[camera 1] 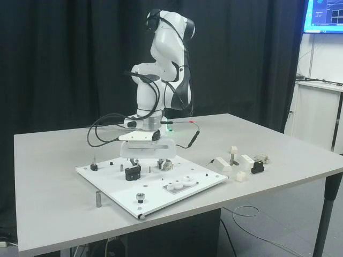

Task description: Remove square peg 1.

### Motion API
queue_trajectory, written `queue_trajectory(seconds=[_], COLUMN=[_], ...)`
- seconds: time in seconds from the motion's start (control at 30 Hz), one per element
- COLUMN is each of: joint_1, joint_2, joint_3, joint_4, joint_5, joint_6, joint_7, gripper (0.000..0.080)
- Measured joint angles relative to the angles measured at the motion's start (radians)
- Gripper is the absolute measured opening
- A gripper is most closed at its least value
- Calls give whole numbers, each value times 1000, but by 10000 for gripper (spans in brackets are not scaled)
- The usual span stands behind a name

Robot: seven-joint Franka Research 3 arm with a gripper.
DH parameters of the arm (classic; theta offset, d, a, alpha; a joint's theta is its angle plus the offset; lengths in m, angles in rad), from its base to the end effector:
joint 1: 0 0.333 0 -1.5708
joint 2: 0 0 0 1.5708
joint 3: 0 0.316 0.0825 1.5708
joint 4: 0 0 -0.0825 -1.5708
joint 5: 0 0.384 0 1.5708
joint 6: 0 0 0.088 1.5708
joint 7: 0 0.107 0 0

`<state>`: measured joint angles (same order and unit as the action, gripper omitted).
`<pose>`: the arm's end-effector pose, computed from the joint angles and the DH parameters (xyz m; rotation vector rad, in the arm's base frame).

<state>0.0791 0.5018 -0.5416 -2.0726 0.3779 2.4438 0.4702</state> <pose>0.5231 -0.2579 0.2131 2.5967 -1.7379 -0.0453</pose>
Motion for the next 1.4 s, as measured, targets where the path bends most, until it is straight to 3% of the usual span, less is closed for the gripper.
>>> queue_trajectory(seconds=[0.33,0.37,0.63,0.67,0.87,0.9,1.03,1.07,1.4], joint_1=[1,1,1,1,1,1,1,1,1], joint_2=[0,0,0,0,2,2,2,2,1], joint_3=[2,2,5,6,9,8,8,8,8], joint_4=[-3,-3,-6,-6,-8,-9,-11,-11,-11], joint_5=[31,37,49,49,49,49,49,49,48], joint_6=[1,1,2,3,12,16,21,21,21], joint_7=[-1,-1,-1,-1,-3,-5,-15,-16,-20], gripper=[777,599,599,249,249,79,79,40,40])
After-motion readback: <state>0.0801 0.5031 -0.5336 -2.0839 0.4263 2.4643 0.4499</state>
